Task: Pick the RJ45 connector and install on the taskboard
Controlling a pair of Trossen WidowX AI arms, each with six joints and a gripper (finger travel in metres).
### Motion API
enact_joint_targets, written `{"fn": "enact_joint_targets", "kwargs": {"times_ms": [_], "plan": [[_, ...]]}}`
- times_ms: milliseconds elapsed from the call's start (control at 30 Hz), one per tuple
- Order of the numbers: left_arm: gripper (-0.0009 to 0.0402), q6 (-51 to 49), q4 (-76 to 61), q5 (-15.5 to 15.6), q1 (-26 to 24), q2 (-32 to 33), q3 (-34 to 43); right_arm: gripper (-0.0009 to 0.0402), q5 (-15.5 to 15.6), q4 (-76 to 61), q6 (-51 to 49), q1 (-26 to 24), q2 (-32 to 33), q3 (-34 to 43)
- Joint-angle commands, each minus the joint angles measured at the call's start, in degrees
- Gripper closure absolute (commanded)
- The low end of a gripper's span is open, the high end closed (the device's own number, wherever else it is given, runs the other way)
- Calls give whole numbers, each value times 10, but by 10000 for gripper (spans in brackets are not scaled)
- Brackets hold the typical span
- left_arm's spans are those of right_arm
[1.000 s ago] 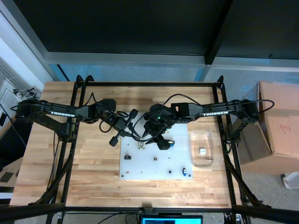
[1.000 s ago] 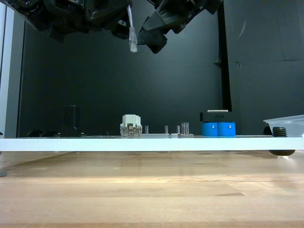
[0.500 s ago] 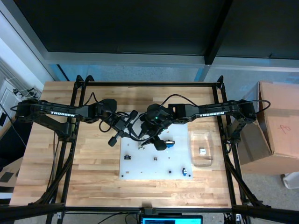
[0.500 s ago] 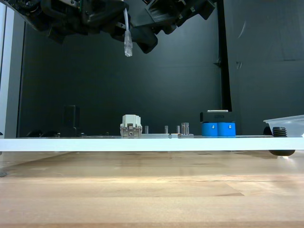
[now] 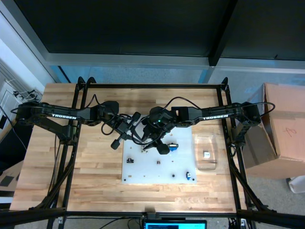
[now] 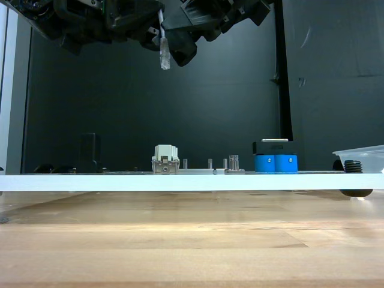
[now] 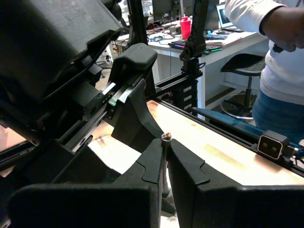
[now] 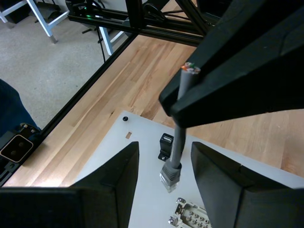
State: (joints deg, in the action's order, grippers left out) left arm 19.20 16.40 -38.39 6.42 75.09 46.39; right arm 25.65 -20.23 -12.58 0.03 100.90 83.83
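RJ45 connector (image 8: 169, 176): too small to make out in the high view; in the left wrist view its plug is hidden below the clamped fingers.
left gripper (image 7: 165, 145): cut off by the low view's top edge.
right gripper (image 8: 164, 148): cut off there likewise.

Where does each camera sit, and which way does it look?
High view: above the table's near edge, looking down at the task board; left arm and right arm reach over it.
Low view: table-top height, level along the board; the RJ45 connector hangs under both arms.
Left wrist view: on the left arm, along the left gripper, jaws shut on the connector's cable.
Right wrist view: on the right arm, along the right gripper, jaws open, flanking the connector.
Shared: both wrist views show the cable.
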Motion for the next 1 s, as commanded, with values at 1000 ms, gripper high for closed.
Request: {"fn": "enact_joint_targets", "kwargs": {"times_ms": [1000], "plan": [[391, -21, 7, 51, 0, 0, 0, 394, -6, -5, -18, 0, 0, -1]]}}
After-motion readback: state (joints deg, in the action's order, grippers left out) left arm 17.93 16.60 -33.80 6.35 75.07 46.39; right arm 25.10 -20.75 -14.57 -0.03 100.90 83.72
